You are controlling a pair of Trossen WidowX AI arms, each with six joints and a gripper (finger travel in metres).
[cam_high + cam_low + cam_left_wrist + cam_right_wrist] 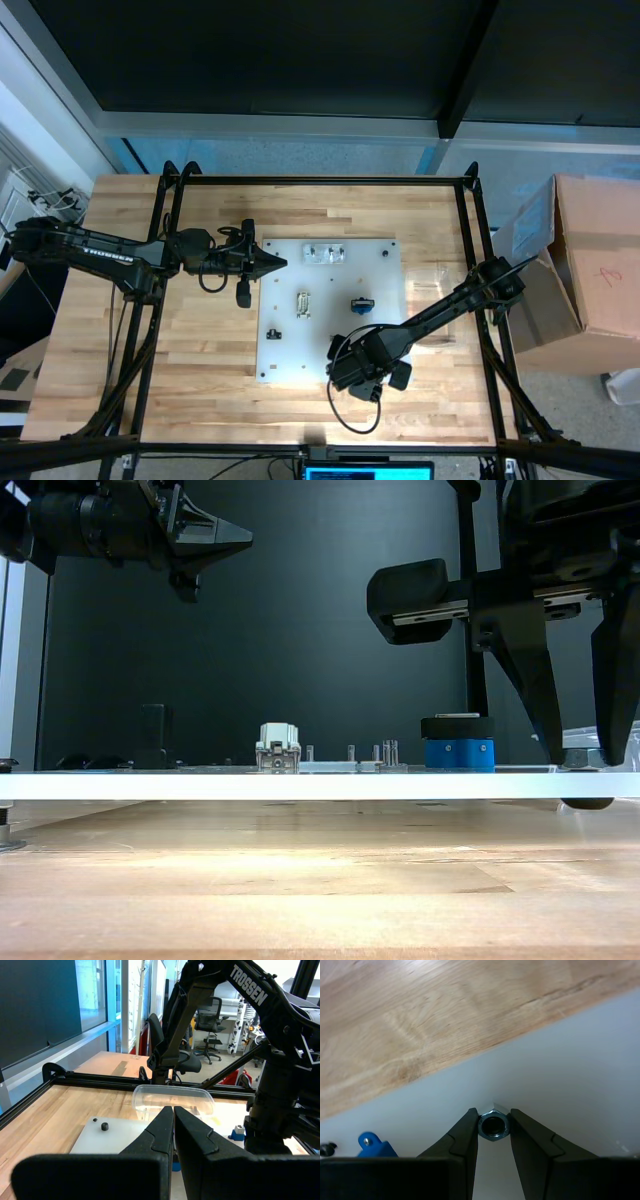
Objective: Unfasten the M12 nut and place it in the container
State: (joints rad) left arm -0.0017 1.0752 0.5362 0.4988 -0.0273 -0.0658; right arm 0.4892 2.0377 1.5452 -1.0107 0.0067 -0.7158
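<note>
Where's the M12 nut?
Nut gripped by right pincer low at board's near right edge; whether on its stud unclear. Left pincer hangs high by board's left edge.

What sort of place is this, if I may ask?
Probably a robotics lab: office chairs beyond the wooden bench, a white task board. Left claw, shut, hovers at the board's left edge; right claw grips the nut near its front edge.

Runs matte black from end to end on both arms [440, 305], with white TROSSEN lettering [105, 257] on the links and thin black cables [352, 418] looping at the wrists. Ends in the left gripper [173, 1110] and right gripper [493, 1119], each with two tapered, wedge-shaped fingers [465, 1135].
</note>
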